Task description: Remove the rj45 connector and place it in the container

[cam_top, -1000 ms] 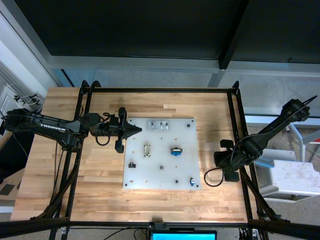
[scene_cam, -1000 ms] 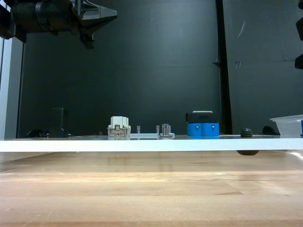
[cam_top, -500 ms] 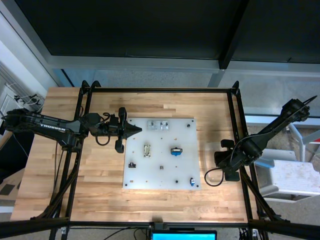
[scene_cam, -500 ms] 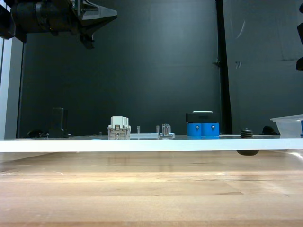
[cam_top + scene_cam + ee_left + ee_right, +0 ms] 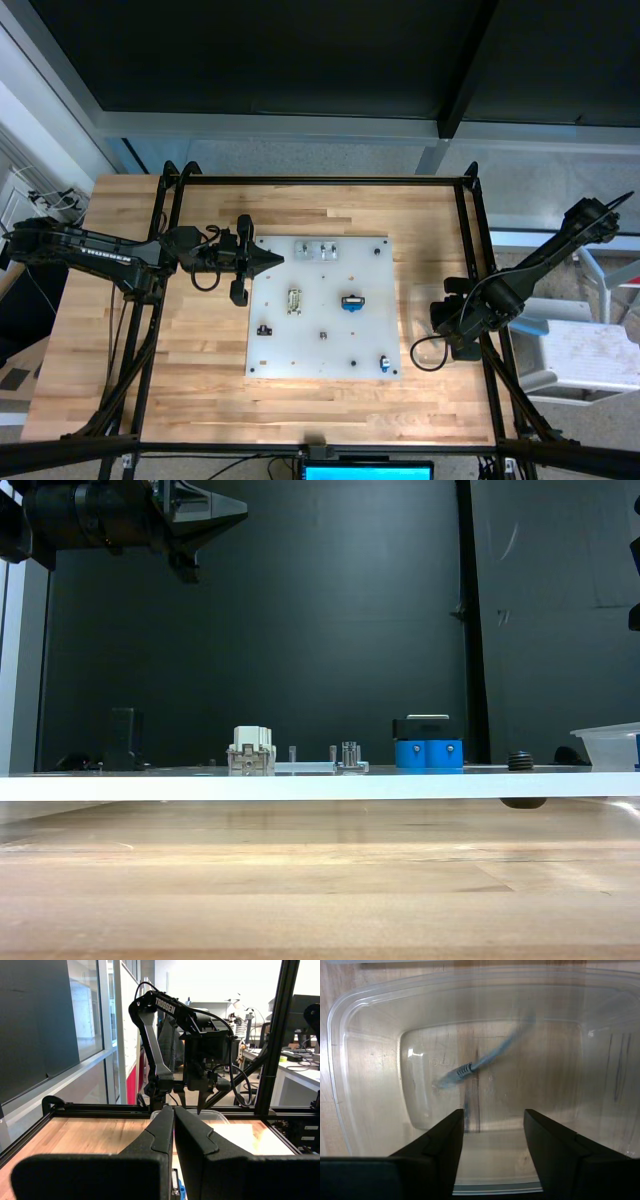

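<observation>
Right hand (image 5: 492, 1122) spread above container (image 5: 370, 1085) | rj45 connector (image 5: 462, 1071) blurred inside it, unheld | left hand (image 5: 272, 258) pressed together, raised at white board's (image 5: 300, 345) left edge

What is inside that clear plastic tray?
The rj45 connector with a cable tail, blurred. The open right gripper above the container hides part of its near wall. The left gripper, shut, is over the white board.

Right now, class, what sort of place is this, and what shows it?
Probably a robotics lab: a wooden table inside a black frame, a white task board, desks beyond. Left gripper shut above the board's edge; right gripper open over the container.
</observation>
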### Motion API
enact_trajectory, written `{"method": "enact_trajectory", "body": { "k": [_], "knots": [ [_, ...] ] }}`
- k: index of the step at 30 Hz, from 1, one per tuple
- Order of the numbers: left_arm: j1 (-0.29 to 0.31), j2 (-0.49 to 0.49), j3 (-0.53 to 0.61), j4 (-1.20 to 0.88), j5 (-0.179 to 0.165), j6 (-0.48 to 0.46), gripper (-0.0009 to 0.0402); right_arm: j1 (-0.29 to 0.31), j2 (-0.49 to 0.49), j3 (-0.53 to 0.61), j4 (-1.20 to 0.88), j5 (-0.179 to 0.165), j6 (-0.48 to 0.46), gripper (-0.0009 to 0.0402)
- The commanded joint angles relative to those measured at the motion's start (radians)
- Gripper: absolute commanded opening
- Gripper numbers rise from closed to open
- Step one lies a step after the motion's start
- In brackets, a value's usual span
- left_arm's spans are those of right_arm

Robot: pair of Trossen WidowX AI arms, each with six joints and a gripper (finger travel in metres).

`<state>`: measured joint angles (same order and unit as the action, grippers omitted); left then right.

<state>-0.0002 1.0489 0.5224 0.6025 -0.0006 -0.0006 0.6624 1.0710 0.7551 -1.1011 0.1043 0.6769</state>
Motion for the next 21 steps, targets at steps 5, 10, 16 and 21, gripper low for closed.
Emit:
{"method": "enact_trajectory", "body": {
  "k": [5,10,16,21],
  "knots": [
    [0.0,0.0,0.0,0.0,0.0,0.0,0.0001,0.001,0.0,0.001,-0.008,0.0,-0.005,0.022],
    [0.0,0.0,0.0,0.0,0.0,0.0,0.0001,0.0,0.0,0.001,-0.009,0.0,-0.004,0.0241],
    [0.0,0.0,0.0,0.0,0.0,0.0,0.0001,0.001,0.0,0.001,-0.009,0.0,-0.004,0.0251],
    [0.0,0.0,0.0,0.0,0.0,0.0,0.0001,0.001,0.0,0.001,-0.009,-0.001,-0.004,0.0251]
  ]
}}
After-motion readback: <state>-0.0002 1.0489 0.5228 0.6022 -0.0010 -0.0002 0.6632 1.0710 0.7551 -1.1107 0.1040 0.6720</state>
